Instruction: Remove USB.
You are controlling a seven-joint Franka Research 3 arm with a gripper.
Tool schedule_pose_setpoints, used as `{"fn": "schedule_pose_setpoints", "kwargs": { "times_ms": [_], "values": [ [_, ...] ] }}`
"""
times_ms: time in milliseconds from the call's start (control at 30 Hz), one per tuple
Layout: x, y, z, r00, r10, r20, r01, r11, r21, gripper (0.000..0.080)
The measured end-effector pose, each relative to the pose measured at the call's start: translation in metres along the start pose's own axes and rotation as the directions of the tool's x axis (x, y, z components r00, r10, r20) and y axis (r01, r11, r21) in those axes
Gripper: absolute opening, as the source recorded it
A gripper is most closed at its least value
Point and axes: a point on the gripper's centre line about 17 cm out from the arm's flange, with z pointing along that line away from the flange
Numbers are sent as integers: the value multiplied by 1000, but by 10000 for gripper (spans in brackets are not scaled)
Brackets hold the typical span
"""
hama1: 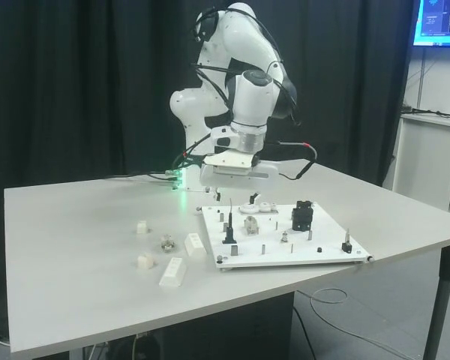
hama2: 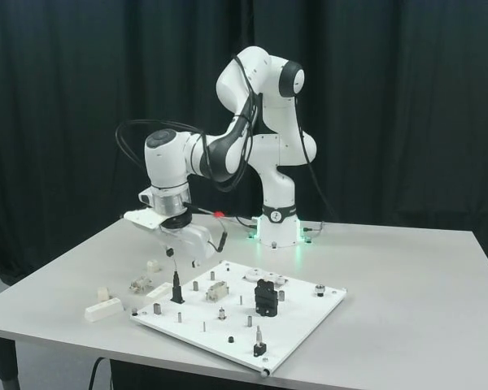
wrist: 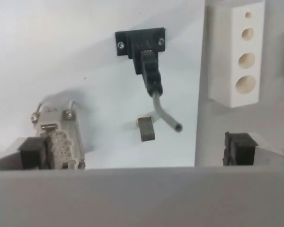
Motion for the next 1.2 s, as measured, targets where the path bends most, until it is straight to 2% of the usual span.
{"fn": "schedule_pose_setpoints", "kwargs": {
  "times_ms": [400, 1067, 1100, 1200],
  "values": [
    [4, 7, 13, 997, -67, -23, 67, 998, -5, 800],
    [13, 7, 19, 996, -61, -68, 61, 998, 2, 800],
    [13, 7, 19, 996, -60, -70, 60, 998, 2, 697],
    [14, 8, 19, 996, -59, -72, 59, 998, 3, 697]
  ]
}}
